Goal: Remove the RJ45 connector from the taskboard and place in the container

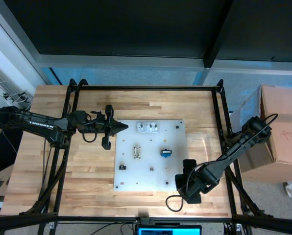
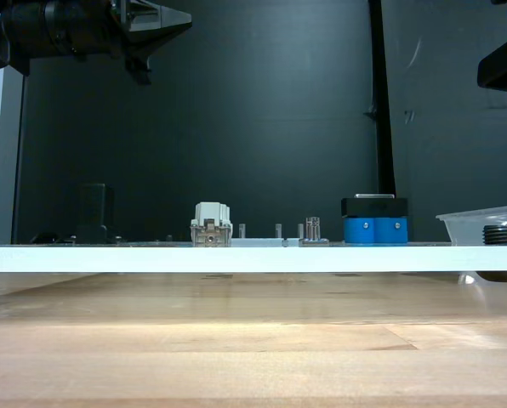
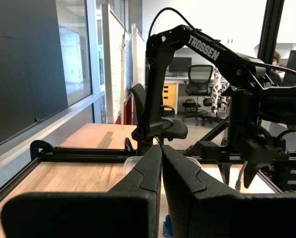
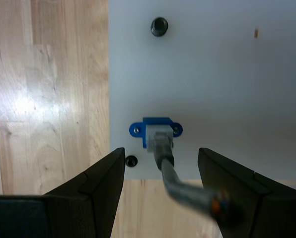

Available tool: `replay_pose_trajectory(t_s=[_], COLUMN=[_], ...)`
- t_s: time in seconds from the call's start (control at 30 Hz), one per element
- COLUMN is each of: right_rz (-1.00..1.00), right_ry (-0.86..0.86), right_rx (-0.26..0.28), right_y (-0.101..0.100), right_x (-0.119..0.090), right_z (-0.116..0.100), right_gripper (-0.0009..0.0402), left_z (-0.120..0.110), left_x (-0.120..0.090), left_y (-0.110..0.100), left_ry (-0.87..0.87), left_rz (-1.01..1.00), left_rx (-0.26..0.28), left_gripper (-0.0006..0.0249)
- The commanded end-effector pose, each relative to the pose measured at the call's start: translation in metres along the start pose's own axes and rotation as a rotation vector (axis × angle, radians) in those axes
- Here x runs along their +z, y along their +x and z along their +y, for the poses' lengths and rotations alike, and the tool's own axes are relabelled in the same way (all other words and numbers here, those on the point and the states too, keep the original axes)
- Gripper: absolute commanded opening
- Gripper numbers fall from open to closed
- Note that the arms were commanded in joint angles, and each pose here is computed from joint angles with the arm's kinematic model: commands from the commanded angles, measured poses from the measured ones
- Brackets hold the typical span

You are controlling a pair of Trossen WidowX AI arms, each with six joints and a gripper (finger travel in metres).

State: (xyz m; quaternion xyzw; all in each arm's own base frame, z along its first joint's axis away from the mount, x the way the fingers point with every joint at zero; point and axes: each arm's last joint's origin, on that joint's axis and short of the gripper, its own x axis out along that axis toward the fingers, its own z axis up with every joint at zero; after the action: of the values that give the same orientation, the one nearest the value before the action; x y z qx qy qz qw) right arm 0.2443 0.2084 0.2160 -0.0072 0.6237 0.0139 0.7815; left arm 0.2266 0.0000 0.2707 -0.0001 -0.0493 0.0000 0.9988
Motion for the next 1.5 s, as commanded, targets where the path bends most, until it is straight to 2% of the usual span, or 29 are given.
replay_pose_trajectory(t_s=[0.03, 0.2, 0.6, 1.23, 1.4, 1.5], right_rz=[-0.005, -0.001, 0.001, 0.006, 0.006, 0.006], right_ry=[-0.001, -0.004, -0.004, -0.005, -0.005, -0.005], right_rx=[0.002, 0.000, 0.006, 0.003, 0.003, 0.003], right_y=[0.0036, 0.0076, 0.0072, 0.0072, 0.0070, 0.0069], right_x=[0.0022, 0.0038, 0.0038, 0.0033, 0.0033, 0.0032], right_z=[0.0010, 0.0012, 0.0014, 0.0010, 0.0009, 0.0010], right_gripper=[0.0204, 0.0189, 0.0102, 0.0034, -0.0002, 0.0002], left_z=[0.0000, 0.0000, 0.0000, 0.0001, 0.0001, 0.0000], left_x=[0.0000, 0.0000, 0.0000, 0.0000, 0.0000, 0.0000], left_y=[0.0001, 0.0001, 0.0001, 0.0001, 0.0001, 0.0001], left_ry=[0.000, 0.000, 0.000, 0.000, 0.000, 0.000], left_rz=[0.000, 0.000, 0.000, 0.000, 0.000, 0.000], left_rx=[0.000, 0.000, 0.000, 0.000, 0.000, 0.000], left_gripper=[0.0000, 0.0000, 0.0000, 0.0000, 0.0000, 0.0000])
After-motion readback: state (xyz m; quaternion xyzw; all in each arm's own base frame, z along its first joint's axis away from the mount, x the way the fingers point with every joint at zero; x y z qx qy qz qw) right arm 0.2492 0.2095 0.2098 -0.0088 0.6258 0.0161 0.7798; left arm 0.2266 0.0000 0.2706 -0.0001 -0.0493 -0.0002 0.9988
